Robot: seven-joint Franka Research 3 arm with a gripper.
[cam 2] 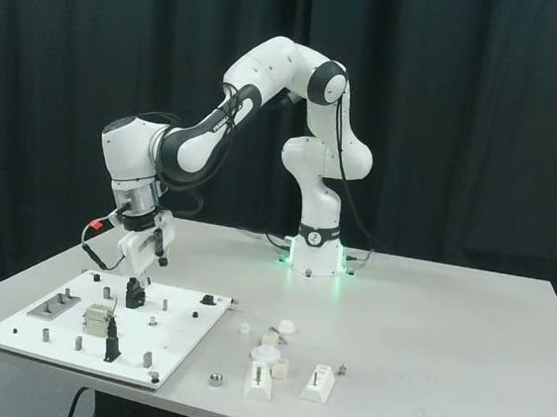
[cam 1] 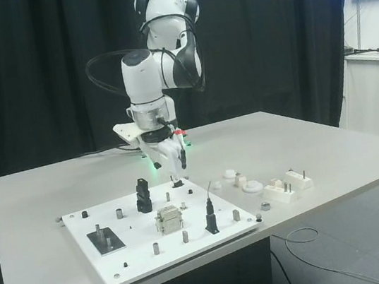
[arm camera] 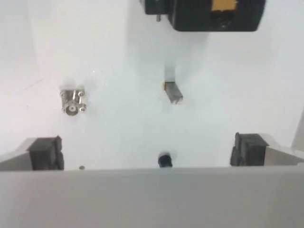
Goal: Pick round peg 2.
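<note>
The claw [arm camera: 147, 152] hangs spread wide and empty above the white board [cam 1: 164, 235] on the grey bench [cam 1: 303, 139] — a small grey peg [arm camera: 173, 92] stands between and beyond its fingertips, untouched.

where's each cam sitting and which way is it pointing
Wrist view: on the arm's wrist, looking down at the flat white board; both black fingertips of the open gripper show.
First room view: off the table's board end, facing the white arm head-on above the board.
Second room view: off the table's long side, seeing the whole arm, base included, reach sideways to the board.
Both room views share arm, board and grey table.
</note>
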